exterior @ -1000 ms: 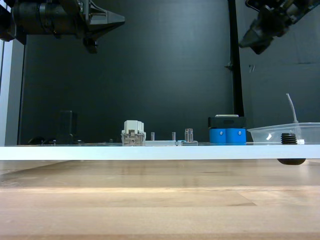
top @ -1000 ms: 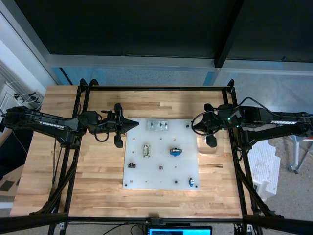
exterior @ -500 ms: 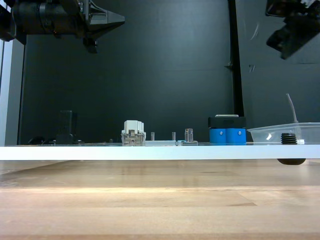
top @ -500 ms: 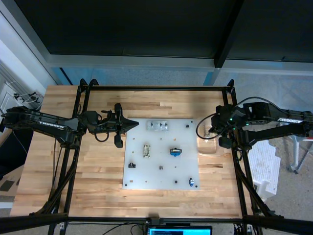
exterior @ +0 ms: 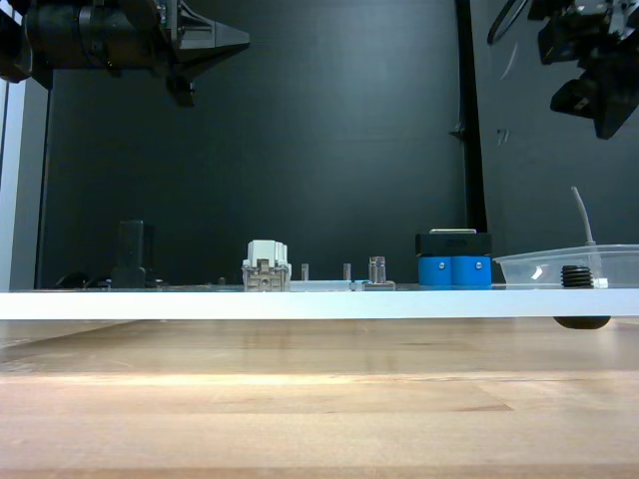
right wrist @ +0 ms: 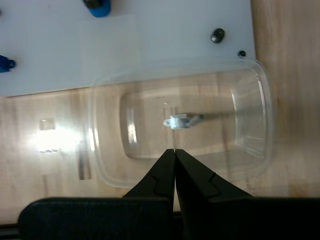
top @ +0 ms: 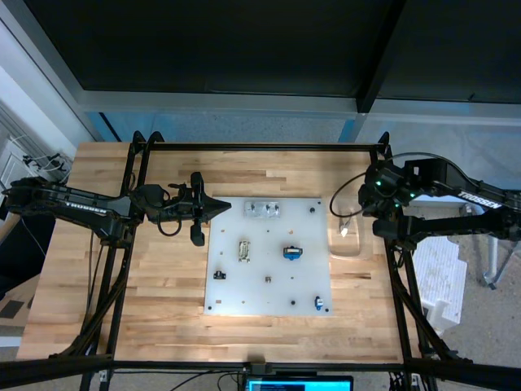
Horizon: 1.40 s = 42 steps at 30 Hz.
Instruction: Pick the RJ45 connector and install on taskboard
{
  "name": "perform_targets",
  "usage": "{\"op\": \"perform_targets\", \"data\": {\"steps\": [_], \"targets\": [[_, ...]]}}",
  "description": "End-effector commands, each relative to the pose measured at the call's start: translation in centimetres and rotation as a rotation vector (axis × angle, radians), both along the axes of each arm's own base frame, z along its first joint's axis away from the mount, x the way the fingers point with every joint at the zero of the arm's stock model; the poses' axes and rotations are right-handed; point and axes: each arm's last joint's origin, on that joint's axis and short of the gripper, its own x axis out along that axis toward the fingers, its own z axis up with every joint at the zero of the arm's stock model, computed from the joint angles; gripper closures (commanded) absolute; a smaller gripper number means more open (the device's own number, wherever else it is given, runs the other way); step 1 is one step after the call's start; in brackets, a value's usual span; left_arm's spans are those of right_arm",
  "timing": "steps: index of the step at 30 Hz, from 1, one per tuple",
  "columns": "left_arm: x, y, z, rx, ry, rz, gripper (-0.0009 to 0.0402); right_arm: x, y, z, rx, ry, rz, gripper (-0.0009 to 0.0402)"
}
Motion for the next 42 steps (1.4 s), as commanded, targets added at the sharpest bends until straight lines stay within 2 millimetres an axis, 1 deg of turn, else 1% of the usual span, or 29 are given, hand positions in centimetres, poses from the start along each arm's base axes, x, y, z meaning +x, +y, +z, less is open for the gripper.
{"op": "perform_targets", "data": {"steps": [1, 4, 7, 15, 21, 25, 29, 42], "targets": [[0.0, 0.0, 0.0, 0.0, -0.001, 0.0, 0.0393, 0.3, -0.6, -0.3, -0.007, 0.024, -0.002, 0.0391], [0.0, 0.0, 0.0, 0.0, 0.0, 0.0, 0.0393, 0.5, -0.9, -0.6, -0.008, 0.044, 0.004, 0.0378], [0.0, 0.0, 0.0, 0.0, -0.001, 0.0, 0.0393, 0.7, -1.3, -1.1, -0.014, 0.066, 0.022, 0.0354], [0.0, 0.0, 0.0, 0.0, 0.0, 0.0, 0.0393, 1.5, -1.9, -3.8, -0.03, 0.08, 0.033, 0.0267], [0.0, 0.0, 0.0, 0.0, -0.001, 0.0, 0.0393, 2.5, -2.3, -5.6, -0.019, 0.116, 0.044, 0.0228], [0.0, 0.0, 0.0, 0.0, -0.001, 0.0, 0.0393, 3.1, -2.6, -6.5, -0.018, 0.126, 0.053, 0.0218], [0.0, 0.0, 0.0, 0.0, -0.001, 0.0, 0.0393, 3.4, -2.7, -7.3, -0.018, 0.137, 0.069, 0.0222], [0.0, 0.0, 0.0, 0.0, -0.001, 0.0, 0.0393, 3.3, -2.4, -10.1, -0.018, 0.141, 0.126, 0.0229]]}}
